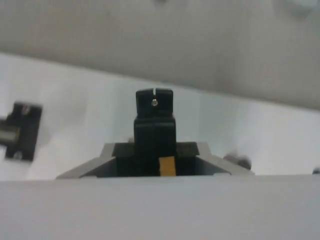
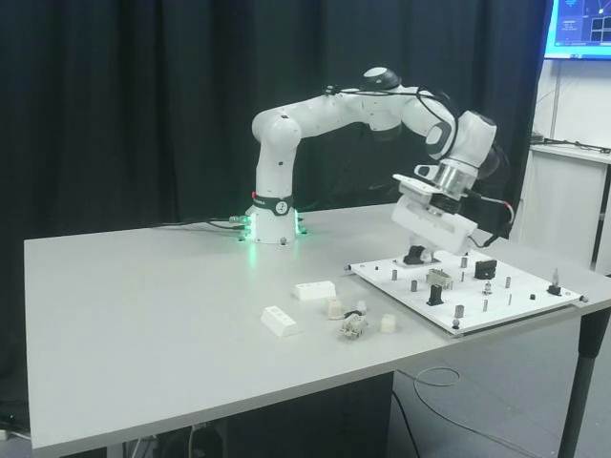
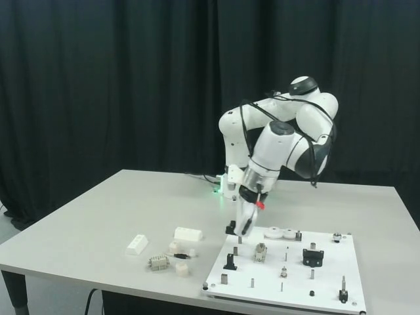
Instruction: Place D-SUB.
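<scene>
Gripper (image 2: 416, 256) of the white robot arm (image 2: 325, 110) tilts down over the far corner of the white assembly board (image 2: 496, 310), its fingers pinching a small black plug, the D-SUB connector (image 1: 154, 117), between them. In the wrist view the plug juts out past the fingertips, its black body clamped at the sides so that the mating end stays free, which looks like the reason for this grip: the free end can be lowered into a seat without the fingers getting in the way. In that view the connector hangs above bare white board, with a black bracket (image 1: 22, 131) well apart from it to one side; whether the plug is touching the board cannot be told. From the second room view, the gripper sits at the board's corner nearest the arm's base, beside a small black upright fixture (image 3: 230, 261) and a grey socket block (image 3: 260, 252), with several thin pegs across the board. The matching seat for the plug is too small to identify. Off the board, on the grey table (image 2: 143, 305), lie two white blocks (image 2: 281, 321) and a few small loose connectors (image 2: 353, 326), apart from the arm.
</scene>
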Robot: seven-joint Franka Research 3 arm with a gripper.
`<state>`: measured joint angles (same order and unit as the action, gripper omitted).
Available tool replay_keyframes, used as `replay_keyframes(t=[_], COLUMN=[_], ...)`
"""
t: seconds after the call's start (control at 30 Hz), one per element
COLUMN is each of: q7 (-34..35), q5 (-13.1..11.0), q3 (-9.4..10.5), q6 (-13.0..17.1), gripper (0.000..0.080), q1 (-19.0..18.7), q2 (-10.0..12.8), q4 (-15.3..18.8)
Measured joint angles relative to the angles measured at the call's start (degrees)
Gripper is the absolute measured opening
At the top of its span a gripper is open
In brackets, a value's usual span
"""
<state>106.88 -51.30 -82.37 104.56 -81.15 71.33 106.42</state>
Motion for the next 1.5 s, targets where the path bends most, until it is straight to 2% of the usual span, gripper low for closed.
replay_keyframes(t=[0.83, 1.23, 1.5], q7=[-14.59, -22.63, -25.77], q5=[-0.91, -4.7, -7.02], q3=[-0.11, -0.06, 0.1], q6=[2.87, 5.3, 7.24], gripper=[0.0154, 0.0154, 0.0154], q1=[1.02, 1.15, 1.44], q2=[-0.79, -0.78, -0.74], q4=[9.16, 13.9, 15.7])
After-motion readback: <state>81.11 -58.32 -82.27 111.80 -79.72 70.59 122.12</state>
